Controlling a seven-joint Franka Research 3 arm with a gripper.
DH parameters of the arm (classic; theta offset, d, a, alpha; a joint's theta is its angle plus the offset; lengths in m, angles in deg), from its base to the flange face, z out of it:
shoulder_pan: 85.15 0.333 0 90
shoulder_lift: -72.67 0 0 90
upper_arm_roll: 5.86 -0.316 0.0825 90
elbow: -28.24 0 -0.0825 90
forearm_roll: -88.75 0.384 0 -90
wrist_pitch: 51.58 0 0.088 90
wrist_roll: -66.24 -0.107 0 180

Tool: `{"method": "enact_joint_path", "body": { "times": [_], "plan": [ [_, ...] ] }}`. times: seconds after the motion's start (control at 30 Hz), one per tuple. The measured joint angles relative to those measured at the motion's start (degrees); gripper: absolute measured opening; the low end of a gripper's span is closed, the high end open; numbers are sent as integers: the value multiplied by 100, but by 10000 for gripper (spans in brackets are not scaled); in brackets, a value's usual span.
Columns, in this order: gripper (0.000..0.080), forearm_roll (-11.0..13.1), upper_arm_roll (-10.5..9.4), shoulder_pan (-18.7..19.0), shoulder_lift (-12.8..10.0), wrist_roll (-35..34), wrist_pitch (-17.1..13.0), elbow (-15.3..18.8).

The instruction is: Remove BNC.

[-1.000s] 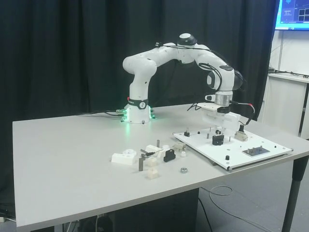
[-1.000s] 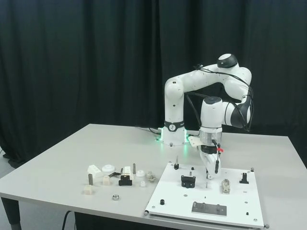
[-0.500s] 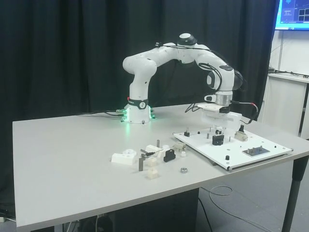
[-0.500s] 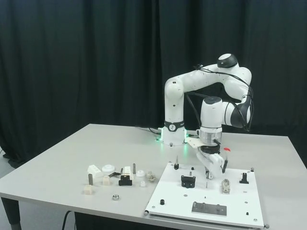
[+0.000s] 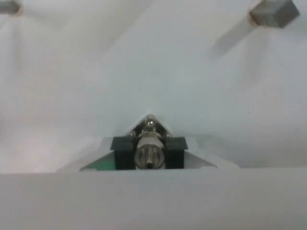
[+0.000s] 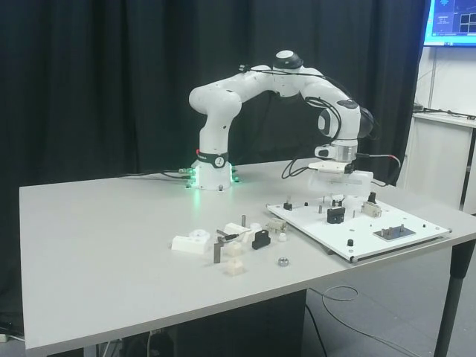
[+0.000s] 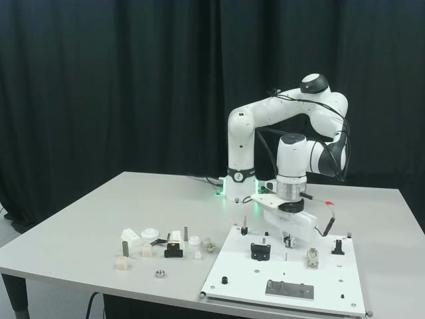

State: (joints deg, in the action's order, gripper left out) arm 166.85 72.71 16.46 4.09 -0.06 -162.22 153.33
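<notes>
Nearest the second room camera, on the white board [image 7: 319,292] that lies on the right part of the grey table [image 7: 86,219], a grey plate with small pins [image 7: 289,289] sits close to the board's near edge. A little farther back on the board stand a black block [image 7: 259,251] and, to its right, a small metal connector mount [image 7: 312,258]; a black clamp [image 7: 339,247] stands near the board's far right side. To the left of the board, on the bare table, a cluster of loose parts [image 7: 163,244] lies well apart from the arm: white blocks, a black piece, a nut and an upright pin.

Above the middle of the board the gripper [image 7: 287,237] hangs low, its wrist turned so that the hand lies crosswise. The wrist view shows the BNC [image 5: 147,154], a metal barrel connector, between two black pads [image 5: 123,152] that sit against its sides, with a green patch just beside them. The jaws look closed on the BNC, clear of the white board surface below it.

Farther back, the white arm [image 7: 265,113] arches up and over from its base [image 7: 239,187], where green light glows, in front of a black curtain [image 7: 133,80].
</notes>
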Motion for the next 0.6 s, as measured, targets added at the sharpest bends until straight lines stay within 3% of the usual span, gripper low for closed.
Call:
{"method": "enact_joint_path", "body": {
  "times": [0.6],
  "plan": [
    [129,-6,15,23,5,1511,-11,22]
  ]
}}
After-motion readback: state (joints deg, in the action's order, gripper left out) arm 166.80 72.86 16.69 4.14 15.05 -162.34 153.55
